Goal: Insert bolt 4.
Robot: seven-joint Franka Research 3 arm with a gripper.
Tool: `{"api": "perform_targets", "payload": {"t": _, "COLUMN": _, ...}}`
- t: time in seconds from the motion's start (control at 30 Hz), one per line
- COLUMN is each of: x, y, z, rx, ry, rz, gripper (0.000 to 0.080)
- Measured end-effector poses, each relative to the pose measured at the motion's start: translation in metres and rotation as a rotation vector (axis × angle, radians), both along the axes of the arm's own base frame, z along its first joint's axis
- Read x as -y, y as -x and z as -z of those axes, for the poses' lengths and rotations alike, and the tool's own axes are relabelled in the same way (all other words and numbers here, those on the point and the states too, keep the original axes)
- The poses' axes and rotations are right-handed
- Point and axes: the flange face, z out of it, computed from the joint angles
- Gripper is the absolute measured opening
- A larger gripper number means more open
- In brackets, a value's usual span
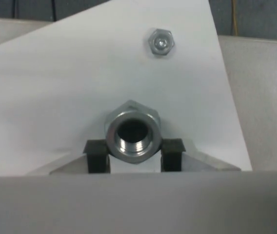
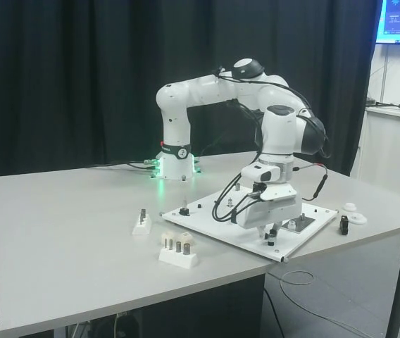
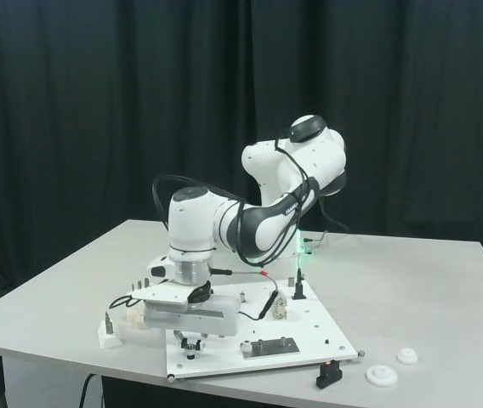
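At the board's near corner — gripper [image 1: 133,155], black fingers [image 1: 97,157] closed on a hollow threaded bolt [image 1: 131,132], held upright over the white board [image 1: 55,97]. A hex nut [image 1: 161,42] sits on the board nearby, apart from the bolt. On the grey table [image 2: 66,225] beside the board's edge — two white holders [image 2: 179,250] with small parts.

A: Where do the room cameras stand?
B: Both stand back, facing the arm [image 2: 256,120] and table [image 2: 66,218] from different sides, sharing the white board [image 3: 309,327].
A: And the wrist camera?
B: Very near, looking down; the board's corner lies at two o'clock.
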Motion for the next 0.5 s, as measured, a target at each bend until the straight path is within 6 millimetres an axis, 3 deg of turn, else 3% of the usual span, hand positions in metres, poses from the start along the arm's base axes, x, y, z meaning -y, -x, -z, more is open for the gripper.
{"api": "perform_targets", "payload": {"t": 0.5, "x": 0.0000, "y": 0.0001, "z": 0.0005, "rx": -0.002, "ry": -0.004, "rz": 0.016, "gripper": 0.0222}}
